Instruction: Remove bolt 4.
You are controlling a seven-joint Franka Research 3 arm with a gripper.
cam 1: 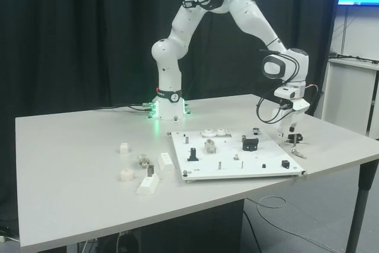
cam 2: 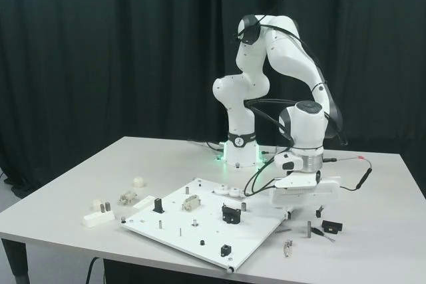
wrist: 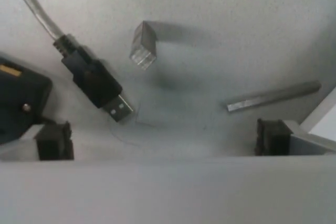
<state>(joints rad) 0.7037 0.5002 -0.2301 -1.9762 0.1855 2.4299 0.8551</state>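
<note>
My gripper [wrist: 161,140] is open, and between its black fingertips [wrist: 53,140] there is only bare table. It hangs low over the table just off the right edge of the white board [cam 1: 237,170], as both room views show [cam 1: 291,128] [cam 2: 305,212]. Under it lie a grey metal pin [wrist: 273,97], a black USB plug [wrist: 100,85] on a grey cable and a small clear plug [wrist: 143,51]. Several short bolts [cam 2: 243,206] stand upright in the board [cam 2: 200,239]. Nothing marks which one is bolt 4.
Black brackets [cam 2: 230,215] and white round parts [cam 2: 227,191] are fixed on the board. White blocks and small metal parts [cam 1: 148,177] lie on the table left of it. A black part [cam 2: 331,226] and a loose metal piece [cam 2: 287,247] rest right of the board, near the table's edge.
</note>
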